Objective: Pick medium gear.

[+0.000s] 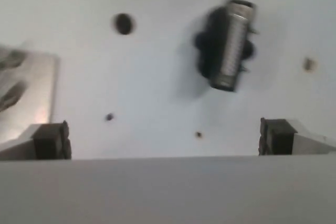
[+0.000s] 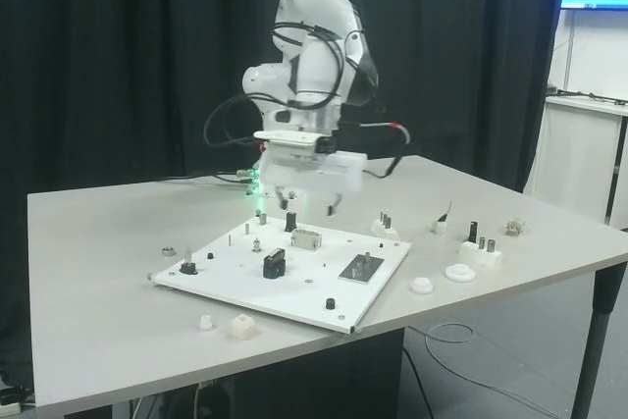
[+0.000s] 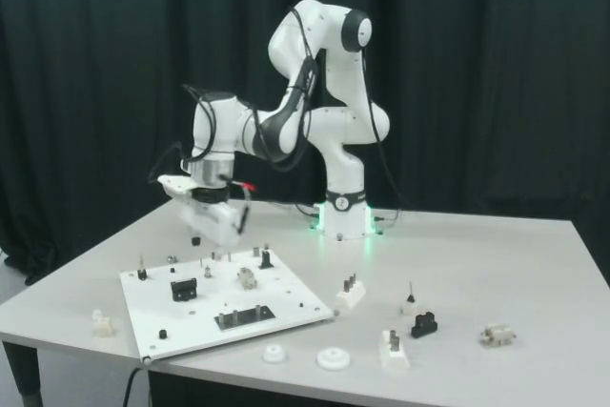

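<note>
Two white gears lie on the grey table off the board's corner: a smaller one [image 2: 422,286] [image 3: 274,354] and a wider one [image 2: 458,272] [image 3: 334,359]. I cannot tell which is the medium gear. My gripper [image 2: 310,206] [image 3: 212,238] hangs open above the far part of the white board [image 2: 294,287], well away from both gears and holding nothing. In the wrist view the gripper [image 1: 163,138] has its fingertips [image 1: 51,140] spread wide over the board. Between and beyond them sits a black and grey cylindrical part [image 1: 227,45]. No gear shows in that view.
The board carries a black block [image 2: 274,264], a grey metal plate [image 2: 361,267] [image 1: 26,93], pegs and small fittings. Around it on the table are white blocks [image 2: 241,326], a white peg holder [image 2: 481,252] and a black part [image 3: 424,325]. The arm's base [image 3: 345,216] stands behind.
</note>
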Controlling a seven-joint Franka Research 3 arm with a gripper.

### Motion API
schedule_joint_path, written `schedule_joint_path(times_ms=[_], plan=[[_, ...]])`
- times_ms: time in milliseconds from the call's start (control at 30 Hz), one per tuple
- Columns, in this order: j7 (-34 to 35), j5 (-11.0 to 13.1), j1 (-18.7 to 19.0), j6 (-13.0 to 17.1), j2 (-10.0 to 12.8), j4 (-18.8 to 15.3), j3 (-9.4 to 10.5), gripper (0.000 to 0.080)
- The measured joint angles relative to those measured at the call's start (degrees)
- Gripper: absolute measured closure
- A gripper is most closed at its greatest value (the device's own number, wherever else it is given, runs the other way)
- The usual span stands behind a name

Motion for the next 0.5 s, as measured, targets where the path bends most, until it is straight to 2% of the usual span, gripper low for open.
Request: schedule_joint_path(times_ms=[233, 500], plan=[[-9.4, 0.1, 0.1, 1.8, 0.3, 1.1, 3.32, 0.0003], [-15.5, 0.3, 0.0, 3.5, 2.6, 3.8, 7.05, 0.0003]])
